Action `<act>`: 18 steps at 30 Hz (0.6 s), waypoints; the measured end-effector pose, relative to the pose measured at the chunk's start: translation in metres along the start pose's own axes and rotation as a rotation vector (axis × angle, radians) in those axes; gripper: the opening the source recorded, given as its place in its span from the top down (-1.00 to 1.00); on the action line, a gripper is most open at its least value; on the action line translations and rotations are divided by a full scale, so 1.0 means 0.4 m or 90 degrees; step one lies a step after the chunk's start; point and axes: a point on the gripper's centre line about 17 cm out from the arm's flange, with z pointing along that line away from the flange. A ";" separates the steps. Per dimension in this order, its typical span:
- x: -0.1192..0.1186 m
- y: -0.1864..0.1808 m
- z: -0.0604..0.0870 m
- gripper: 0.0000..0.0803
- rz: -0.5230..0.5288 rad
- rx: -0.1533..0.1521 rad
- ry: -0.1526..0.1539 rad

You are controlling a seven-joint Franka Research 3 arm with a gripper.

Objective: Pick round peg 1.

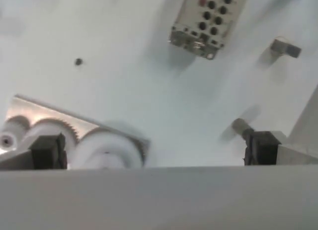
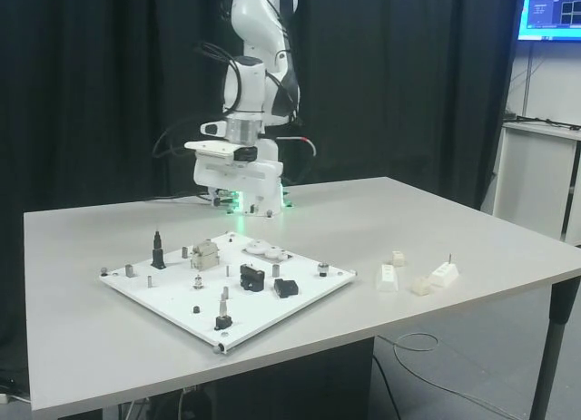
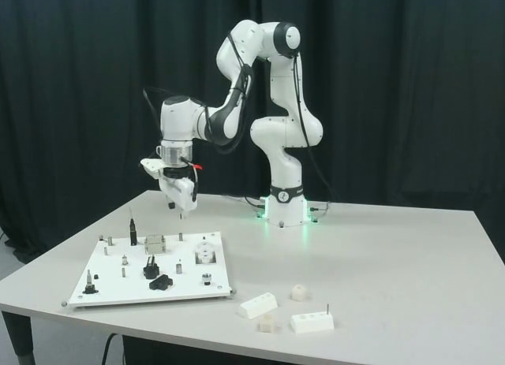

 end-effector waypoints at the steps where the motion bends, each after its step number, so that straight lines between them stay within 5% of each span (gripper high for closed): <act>1: 0.000 -0.008 -0.002 -0.99 0.001 0.000 0.001; 18: 0.014 -0.090 -0.047 -0.99 0.008 -0.001 0.015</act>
